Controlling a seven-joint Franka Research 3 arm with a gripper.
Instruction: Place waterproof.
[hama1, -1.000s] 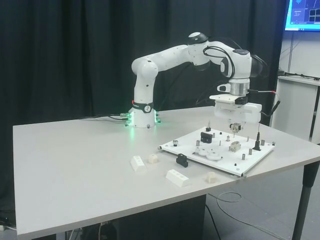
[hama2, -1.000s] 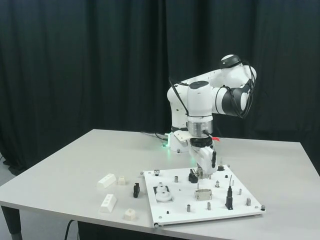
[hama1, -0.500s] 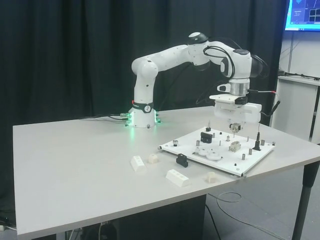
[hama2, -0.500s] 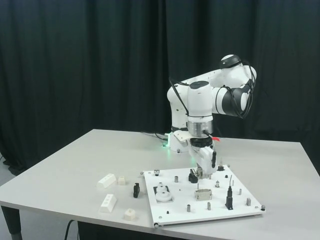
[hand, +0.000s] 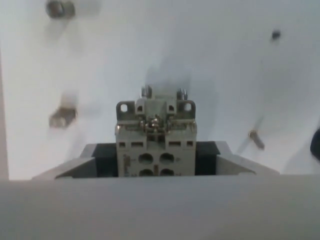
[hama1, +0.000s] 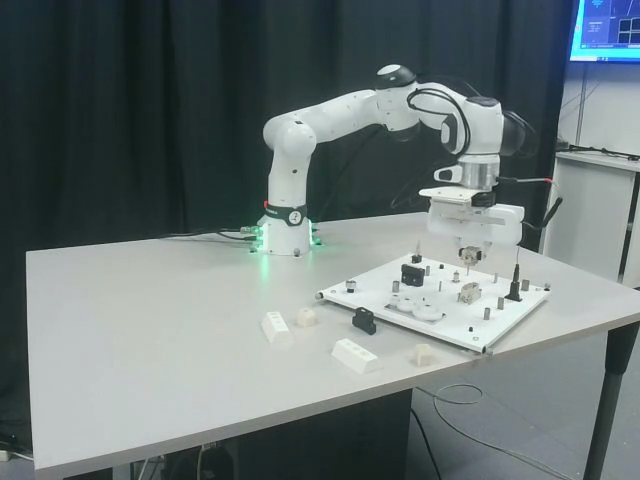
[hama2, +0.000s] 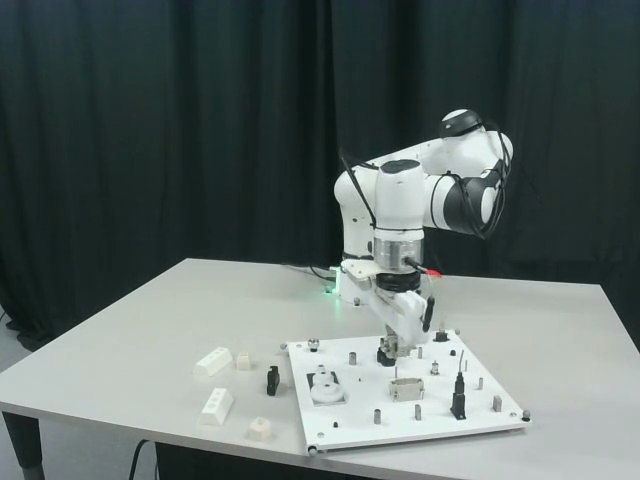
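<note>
— How far along is it?
— The hand (hama1: 466, 253) grasps the waterproof connector (hand: 156, 142), hovering above the white assembly board (hama1: 440, 312) on the desk (hama1: 150, 330). I judge seating and release remain.
— What's unclear?
— The target socket: the wrist view's lower part is blocked, and the fingertips are cut off.
</note>
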